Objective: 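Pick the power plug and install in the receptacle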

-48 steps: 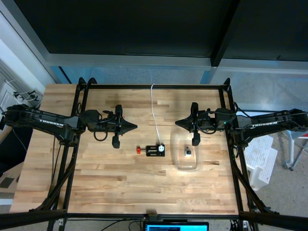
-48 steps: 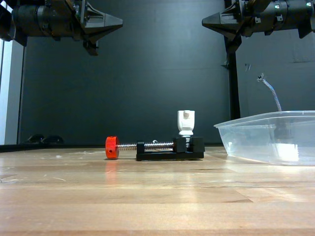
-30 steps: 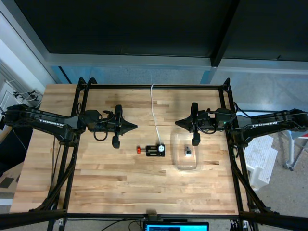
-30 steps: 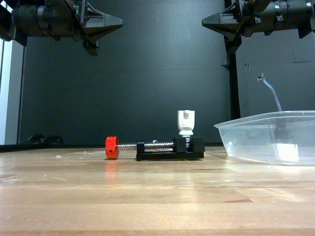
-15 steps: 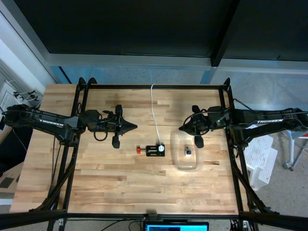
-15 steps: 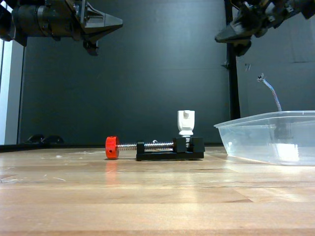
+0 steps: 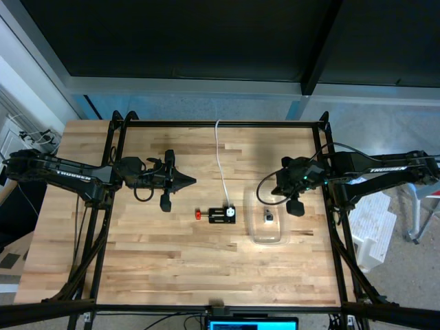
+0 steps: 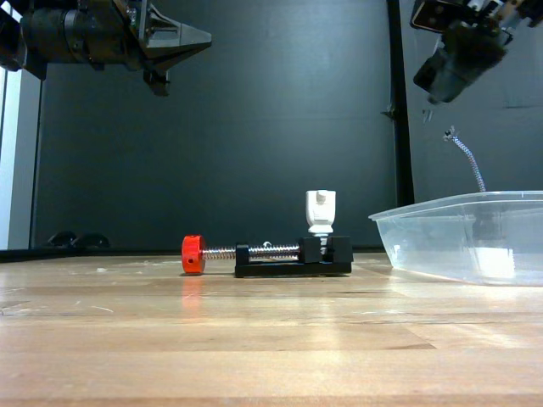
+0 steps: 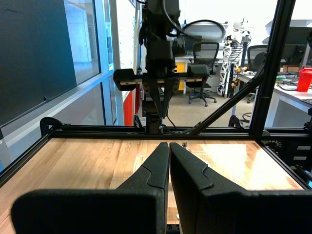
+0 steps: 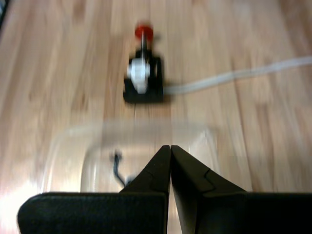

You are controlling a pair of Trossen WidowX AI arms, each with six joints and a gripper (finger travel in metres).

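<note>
Picking the power plug (image 7: 269, 217) calls for opening the right gripper (image 10: 170, 146), which is shut tight and empty above the clear tray (image 7: 275, 234) at centre-right, then descending squarely over the plug lying inside. The left gripper (image 7: 194, 181), likewise closed and empty, hangs at centre-left. Count: one plug, one receptacle (image 7: 230, 212) at centre, one tray, two grippers.

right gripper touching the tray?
Apart. Low view: right gripper hangs well above the tray rim, dark gap between. Left gripper parked high at left.
</note>
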